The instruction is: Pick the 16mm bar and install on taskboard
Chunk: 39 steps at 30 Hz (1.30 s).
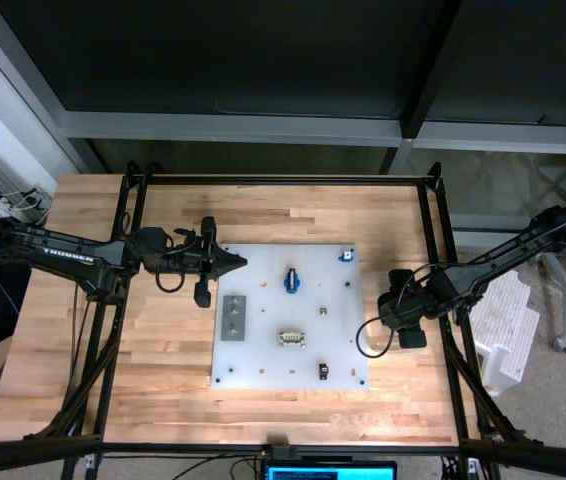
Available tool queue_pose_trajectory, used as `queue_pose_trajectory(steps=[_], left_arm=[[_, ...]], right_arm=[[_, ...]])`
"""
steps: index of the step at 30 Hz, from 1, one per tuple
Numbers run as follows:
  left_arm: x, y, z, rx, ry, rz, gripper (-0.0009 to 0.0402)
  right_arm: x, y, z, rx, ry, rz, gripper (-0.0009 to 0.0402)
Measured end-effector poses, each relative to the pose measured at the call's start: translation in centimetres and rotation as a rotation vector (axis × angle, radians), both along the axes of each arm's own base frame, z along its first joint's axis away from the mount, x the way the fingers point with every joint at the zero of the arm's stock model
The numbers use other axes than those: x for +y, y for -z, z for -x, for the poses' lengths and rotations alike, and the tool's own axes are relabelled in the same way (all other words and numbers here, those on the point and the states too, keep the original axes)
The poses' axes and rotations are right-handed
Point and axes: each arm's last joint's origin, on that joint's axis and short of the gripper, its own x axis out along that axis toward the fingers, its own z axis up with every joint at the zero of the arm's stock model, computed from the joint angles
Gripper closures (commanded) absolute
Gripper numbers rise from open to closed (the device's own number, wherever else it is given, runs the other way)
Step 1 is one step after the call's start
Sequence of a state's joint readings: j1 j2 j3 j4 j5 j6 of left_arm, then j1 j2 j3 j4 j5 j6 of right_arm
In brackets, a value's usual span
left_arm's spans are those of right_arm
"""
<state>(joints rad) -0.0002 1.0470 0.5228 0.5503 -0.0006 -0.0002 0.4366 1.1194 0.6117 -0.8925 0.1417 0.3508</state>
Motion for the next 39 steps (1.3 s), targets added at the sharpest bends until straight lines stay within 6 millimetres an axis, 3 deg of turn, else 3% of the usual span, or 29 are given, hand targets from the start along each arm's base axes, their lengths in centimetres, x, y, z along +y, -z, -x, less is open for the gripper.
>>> queue_pose_trajectory(steps=[9,39], left_arm=[[0.00,0.01,0.00,0.000,0.000,0.000,0.0393],[0.00,0.00,0.00,0.000,0.000,0.000,0.0393]], right_arm=[[0.07,0.29,-0.16,0.016,0.000,0.007,0.0194],[0.00,0.27,-0.20,0.008,0.008,0.019,0.0382]])
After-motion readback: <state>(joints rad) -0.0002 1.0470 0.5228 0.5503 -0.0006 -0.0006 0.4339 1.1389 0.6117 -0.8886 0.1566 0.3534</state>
